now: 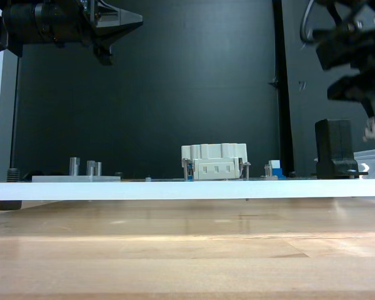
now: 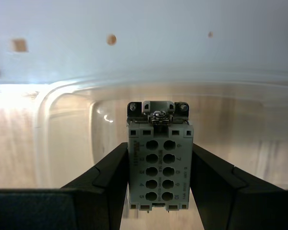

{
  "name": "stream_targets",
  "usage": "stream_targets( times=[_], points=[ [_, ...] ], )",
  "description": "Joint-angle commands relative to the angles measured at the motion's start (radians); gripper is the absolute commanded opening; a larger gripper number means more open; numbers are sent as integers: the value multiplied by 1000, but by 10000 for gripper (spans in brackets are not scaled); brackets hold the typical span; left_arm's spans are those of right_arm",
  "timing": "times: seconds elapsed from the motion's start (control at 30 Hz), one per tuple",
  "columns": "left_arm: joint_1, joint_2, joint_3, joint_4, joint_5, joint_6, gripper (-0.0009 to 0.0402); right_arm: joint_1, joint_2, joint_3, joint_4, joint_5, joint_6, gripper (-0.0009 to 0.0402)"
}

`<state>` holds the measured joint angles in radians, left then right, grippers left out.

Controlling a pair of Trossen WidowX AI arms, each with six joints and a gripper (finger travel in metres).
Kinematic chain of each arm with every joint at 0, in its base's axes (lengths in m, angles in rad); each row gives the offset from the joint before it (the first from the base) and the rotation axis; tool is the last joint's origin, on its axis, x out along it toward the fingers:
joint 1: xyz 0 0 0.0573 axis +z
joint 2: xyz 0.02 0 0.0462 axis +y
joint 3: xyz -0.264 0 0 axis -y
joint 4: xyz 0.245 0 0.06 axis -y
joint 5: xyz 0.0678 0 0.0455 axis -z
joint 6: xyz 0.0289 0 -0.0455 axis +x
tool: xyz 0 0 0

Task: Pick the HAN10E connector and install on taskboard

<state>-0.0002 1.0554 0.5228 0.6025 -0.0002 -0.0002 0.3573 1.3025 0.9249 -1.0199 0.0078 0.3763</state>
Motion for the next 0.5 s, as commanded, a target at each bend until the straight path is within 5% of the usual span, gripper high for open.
stream_targets(
  times=[0.03,0.5],
  points=[
    [0,0,0,0,0,0,1,0,-11,50,-59,11,2,27],
    [0,0,0,0,0,0,1,0,-1,118,-111,26,21,28]
  ],
)
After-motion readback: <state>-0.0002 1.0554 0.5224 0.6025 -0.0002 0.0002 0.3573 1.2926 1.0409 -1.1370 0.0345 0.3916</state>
